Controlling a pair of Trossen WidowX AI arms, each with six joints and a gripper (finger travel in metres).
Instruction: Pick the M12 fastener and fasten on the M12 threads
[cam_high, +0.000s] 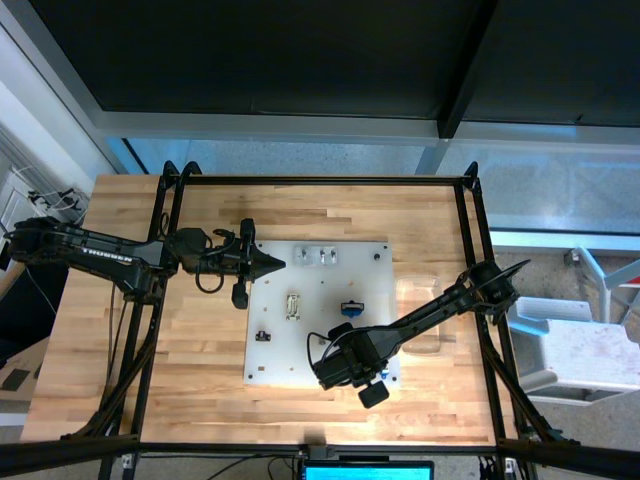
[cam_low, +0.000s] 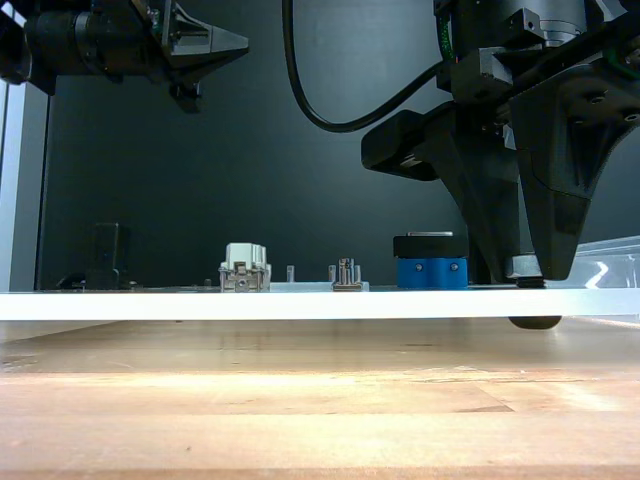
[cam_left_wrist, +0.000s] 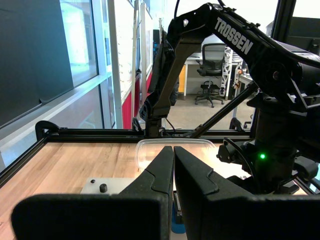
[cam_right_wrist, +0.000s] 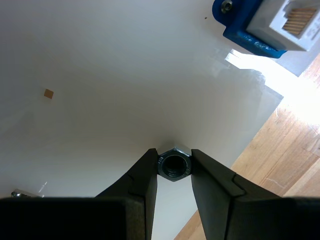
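Wooden desk (cam_high: 150, 330) carries the white board (cam_high: 270, 350), at whose near right edge the right end effector (cam_low: 527, 272) points down, clamped on the M12 fastener (cam_right_wrist: 174, 165), bore vertical, M12 threads unseen, presumably directly below; the left end effector (cam_high: 280, 264) hovers closed, empty, over the far left edge.

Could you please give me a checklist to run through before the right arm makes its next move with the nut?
1. The nut is gripped in the right gripper jaws: ok.
2. The nut's hole faces the white board: ok.
3. The nut is centred on its stud: cannot tell; no view shows the stud.
4. The right gripper is low at the board's near right edge: ok.
5. The blue connector sits apart from the right gripper: ok.
6. The left gripper is parked high at the board's far left, jaws shut: ok.
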